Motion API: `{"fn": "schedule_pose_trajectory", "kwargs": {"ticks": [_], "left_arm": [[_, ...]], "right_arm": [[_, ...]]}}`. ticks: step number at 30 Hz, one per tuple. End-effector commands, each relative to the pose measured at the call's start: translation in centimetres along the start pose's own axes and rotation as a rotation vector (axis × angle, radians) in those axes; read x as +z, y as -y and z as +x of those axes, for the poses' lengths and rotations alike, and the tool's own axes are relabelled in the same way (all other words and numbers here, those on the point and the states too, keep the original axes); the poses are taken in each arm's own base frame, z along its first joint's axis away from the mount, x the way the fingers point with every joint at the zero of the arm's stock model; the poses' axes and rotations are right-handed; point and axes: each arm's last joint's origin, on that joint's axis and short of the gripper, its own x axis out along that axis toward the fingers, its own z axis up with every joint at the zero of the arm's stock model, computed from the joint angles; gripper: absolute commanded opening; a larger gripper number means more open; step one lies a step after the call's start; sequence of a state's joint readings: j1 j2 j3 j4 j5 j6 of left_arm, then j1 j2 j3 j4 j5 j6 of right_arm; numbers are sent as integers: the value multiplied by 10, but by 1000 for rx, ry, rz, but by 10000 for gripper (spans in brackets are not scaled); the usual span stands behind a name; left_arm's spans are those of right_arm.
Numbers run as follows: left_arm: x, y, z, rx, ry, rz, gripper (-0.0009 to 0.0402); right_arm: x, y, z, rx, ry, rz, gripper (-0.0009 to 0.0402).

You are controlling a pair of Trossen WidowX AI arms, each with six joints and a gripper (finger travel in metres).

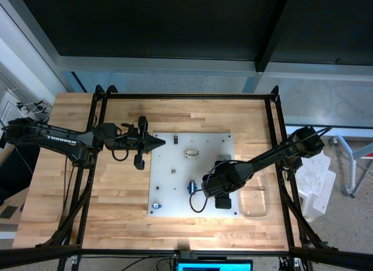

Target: Remove the 16mm cylinder and place in the container

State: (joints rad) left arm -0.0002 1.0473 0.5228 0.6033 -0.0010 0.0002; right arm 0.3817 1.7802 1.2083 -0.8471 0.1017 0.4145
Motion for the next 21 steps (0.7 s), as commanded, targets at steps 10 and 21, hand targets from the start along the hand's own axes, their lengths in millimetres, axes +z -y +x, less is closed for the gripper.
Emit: {"fn": "schedule_pose_trajectory", "kwargs": {"ticks": [10,21], "left_arm": [[0,0,0,0,0,0,0],[0,0,0,0,0,0,0]], "right_arm": [[0,-2,0,0,4,-4,212],[-1,-3,0,2,3,-5,113]]}}
